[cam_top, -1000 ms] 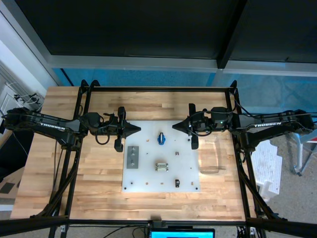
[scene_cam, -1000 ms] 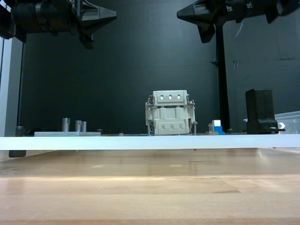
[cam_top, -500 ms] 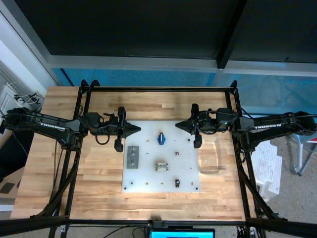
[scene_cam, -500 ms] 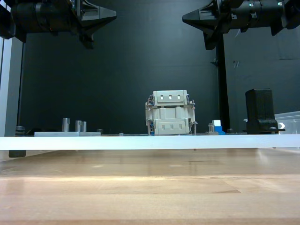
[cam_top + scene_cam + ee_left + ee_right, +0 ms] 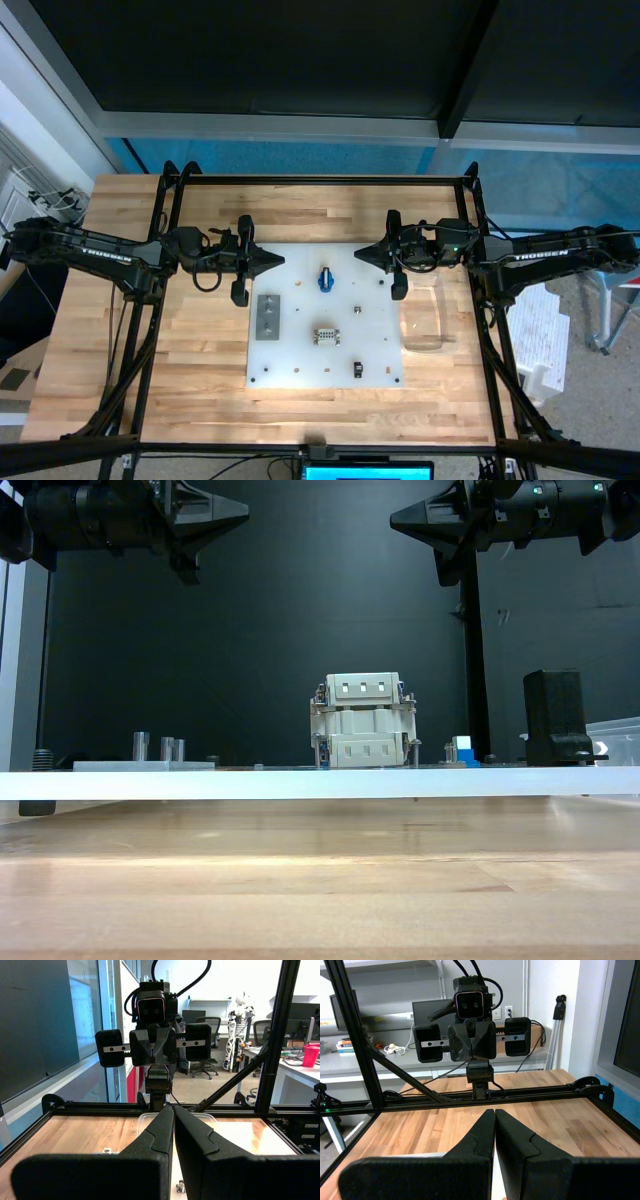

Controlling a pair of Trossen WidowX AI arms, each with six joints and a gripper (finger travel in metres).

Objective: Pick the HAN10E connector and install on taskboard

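The connector (image 5: 326, 337) stands upright on the taskboard (image 5: 300, 362), a little near of the board's middle. No gripper touches it. In the low view its pale body (image 5: 364, 723) rises in two stacked tiers with metal clips at both ends.

The left gripper (image 5: 278, 261) hangs high over the board's far left corner, pointing right. Its fingers (image 5: 160, 1130) are pressed together with nothing between them.

The right gripper (image 5: 360, 254) hangs equally high over the far right part of the board, pointing left toward the other one. Its fingers (image 5: 482, 1132) also meet tip to tip and hold nothing. Both grippers are well apart from the connector, which lies nearer than either and between them.

On the board, a grey block (image 5: 268, 316) with pegs lies left of the connector. A blue part (image 5: 326, 279) stands far of it. A black part (image 5: 359, 369) sits near and right of it, close to the board's near edge. A clear tray (image 5: 425, 315) rests on the worktop (image 5: 180, 360) just beside the board's right edge.
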